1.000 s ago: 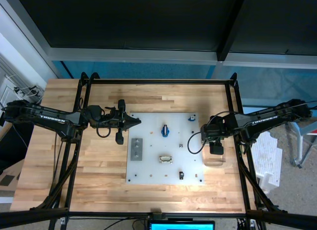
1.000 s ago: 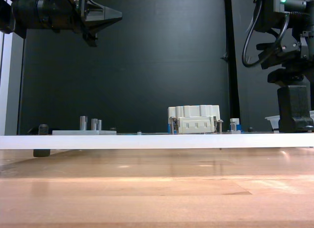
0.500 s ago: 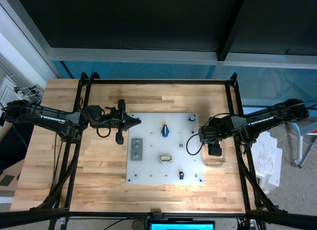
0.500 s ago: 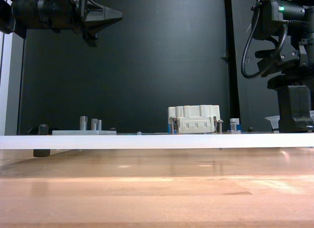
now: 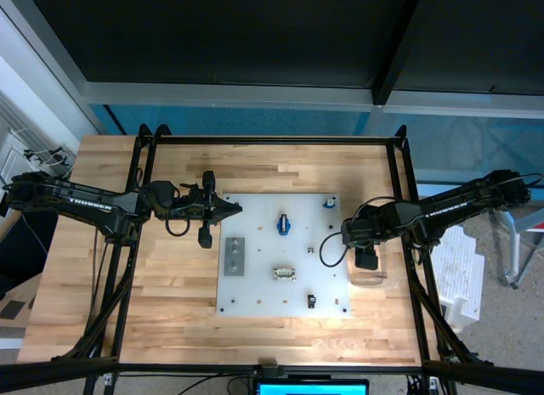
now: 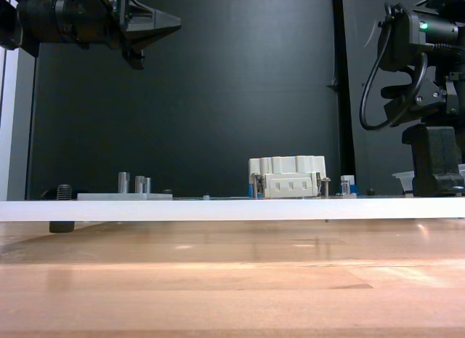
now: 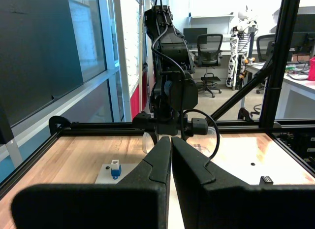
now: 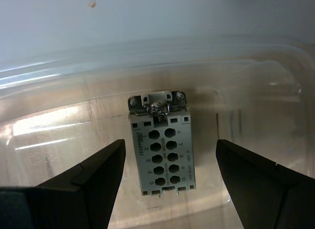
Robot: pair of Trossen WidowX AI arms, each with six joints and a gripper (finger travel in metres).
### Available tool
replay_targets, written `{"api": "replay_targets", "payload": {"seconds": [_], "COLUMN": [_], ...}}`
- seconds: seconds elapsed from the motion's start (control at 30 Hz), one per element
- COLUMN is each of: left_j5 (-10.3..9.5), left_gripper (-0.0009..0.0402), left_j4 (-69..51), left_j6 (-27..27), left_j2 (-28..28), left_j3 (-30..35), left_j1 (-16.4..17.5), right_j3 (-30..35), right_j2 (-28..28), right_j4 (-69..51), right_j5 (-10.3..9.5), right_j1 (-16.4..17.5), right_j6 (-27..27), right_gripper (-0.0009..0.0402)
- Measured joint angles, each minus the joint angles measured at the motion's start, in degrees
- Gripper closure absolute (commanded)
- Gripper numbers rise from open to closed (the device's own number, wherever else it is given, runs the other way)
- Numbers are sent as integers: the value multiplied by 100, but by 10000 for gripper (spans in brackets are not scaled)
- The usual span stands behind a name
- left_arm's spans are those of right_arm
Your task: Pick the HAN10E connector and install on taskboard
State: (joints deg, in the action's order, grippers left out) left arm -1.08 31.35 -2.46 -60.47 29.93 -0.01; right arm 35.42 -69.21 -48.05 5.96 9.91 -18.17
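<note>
The HAN10E connector (image 8: 160,145), a pale grey block with two rows of numbered holes, lies flat in a clear plastic tray (image 8: 256,61). My right gripper (image 8: 170,155) hangs just above it, open, one finger on each side of the connector and not touching it. From above, the right gripper (image 5: 366,258) stands over the tray (image 5: 371,281), just right of the white taskboard (image 5: 255,284). My left gripper (image 5: 233,209) is shut and empty, held high over the board's left edge.
The taskboard carries a beige socket housing (image 5: 284,274), a grey metal block (image 5: 233,257), a blue part (image 5: 283,224) and small black parts. In the low view the housing (image 6: 287,176) stands left of the right gripper (image 6: 436,179). A black frame borders the table.
The right arm's wrist has shifted slightly left and sunk a little over the tray. The left arm has not moved.
</note>
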Motion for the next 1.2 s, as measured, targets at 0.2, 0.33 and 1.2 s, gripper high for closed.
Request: {"api": "replay_targets", "payload": {"seconds": [0.2, 0.33, 1.2], "left_j5": [-2, -2, -2], "left_gripper": [392, 392, 392], "left_j4": [2, 2, 2], "left_j6": [2, 2, 2], "left_j2": [0, 0, 0], "left_j3": [0, 0, 2], "left_j1": [0, 0, 0], "right_j3": [-28, -39, -50], "right_j2": [-177, -229, -223], "right_j4": [116, 142, 179], "right_j5": [0, 0, -11], "right_j1": [11, 15, 26], "right_j6": [0, 0, -42], "right_gripper": [137, 138, 319]}}
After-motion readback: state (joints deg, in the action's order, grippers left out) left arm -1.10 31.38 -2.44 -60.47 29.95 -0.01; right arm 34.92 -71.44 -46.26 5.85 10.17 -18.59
